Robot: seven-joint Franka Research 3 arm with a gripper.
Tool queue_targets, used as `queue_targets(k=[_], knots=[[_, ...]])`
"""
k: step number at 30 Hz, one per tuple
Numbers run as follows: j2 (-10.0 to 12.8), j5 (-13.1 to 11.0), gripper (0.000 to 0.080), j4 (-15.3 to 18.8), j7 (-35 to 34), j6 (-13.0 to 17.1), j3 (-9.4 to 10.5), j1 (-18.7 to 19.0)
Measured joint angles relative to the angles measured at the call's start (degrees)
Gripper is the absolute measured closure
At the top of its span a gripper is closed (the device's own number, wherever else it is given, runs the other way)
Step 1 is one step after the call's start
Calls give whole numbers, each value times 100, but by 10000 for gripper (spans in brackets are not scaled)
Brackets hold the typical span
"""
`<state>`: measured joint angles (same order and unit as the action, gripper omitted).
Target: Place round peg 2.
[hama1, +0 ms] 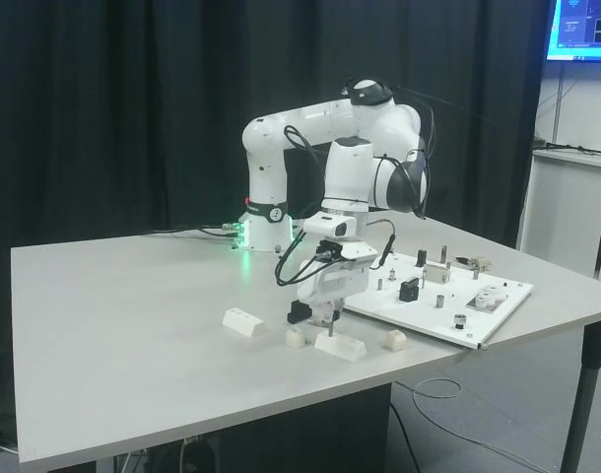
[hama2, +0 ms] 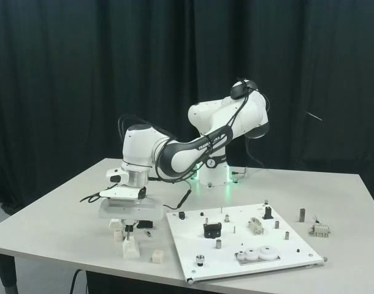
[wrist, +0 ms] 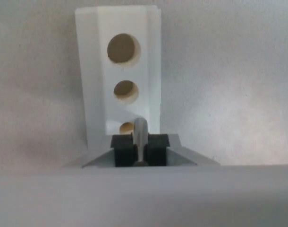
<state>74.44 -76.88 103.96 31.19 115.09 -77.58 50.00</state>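
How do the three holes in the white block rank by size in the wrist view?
On the white block:
1. Farthest hole
2. Middle hole
3. Hole nearest the gripper: looks smallest, but the peg partly hides it, so unsure.

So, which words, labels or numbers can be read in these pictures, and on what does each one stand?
No text can be read for certain.
Arm: black lettering along the forearm in the second room view, too small to read.
Screen: lines of text at the top corner of the first room view, too blurred to read.
Holder block: no marking, only three round holes.
Board: no label readable.
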Motion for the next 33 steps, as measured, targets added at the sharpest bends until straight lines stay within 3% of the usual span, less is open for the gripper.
queue_targets(k=[33], knots=[[0, 3, 741, -62, 15, -82, -9, -4]])
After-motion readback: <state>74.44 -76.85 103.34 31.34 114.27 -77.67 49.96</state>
